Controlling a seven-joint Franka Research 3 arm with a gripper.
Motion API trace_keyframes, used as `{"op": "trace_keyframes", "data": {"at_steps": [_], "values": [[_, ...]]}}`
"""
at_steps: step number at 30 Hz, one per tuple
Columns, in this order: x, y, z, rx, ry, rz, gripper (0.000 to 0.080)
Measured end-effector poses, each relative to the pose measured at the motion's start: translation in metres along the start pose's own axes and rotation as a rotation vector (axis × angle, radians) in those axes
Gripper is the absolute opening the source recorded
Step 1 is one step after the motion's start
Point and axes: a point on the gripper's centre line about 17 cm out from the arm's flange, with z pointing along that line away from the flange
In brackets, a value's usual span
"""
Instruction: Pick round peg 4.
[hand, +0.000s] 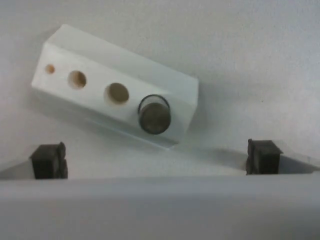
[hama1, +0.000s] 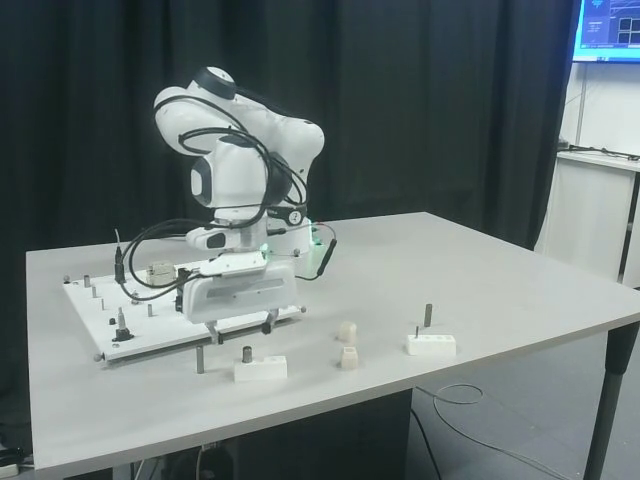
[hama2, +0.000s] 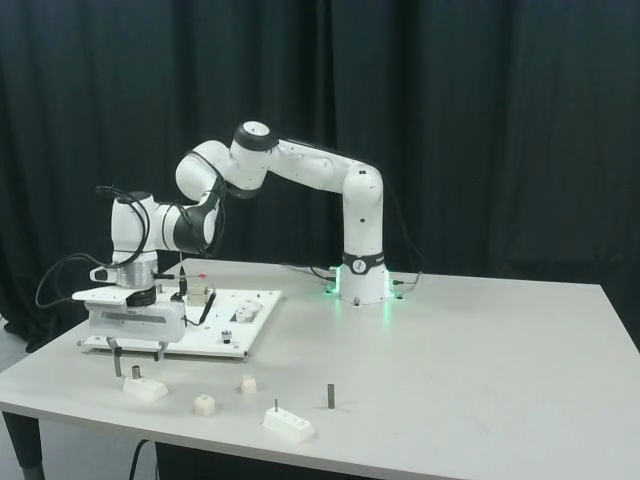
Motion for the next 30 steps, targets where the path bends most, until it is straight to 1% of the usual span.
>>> {"op": "trace_keyframes", "data": {"at_steps": [9,18,29,30], "values": [[0.0,0.002,0.011,0.008,-0.02,-0.001,0.08],[0.002,-0.001,0.018,0.021,-0.028,-0.003,0.08],[0.003,-0.005,0.026,0.022,-0.035,-0.018,0.08],[0.003,-0.006,0.026,0.022,-0.036,-0.019,0.0687]]}}
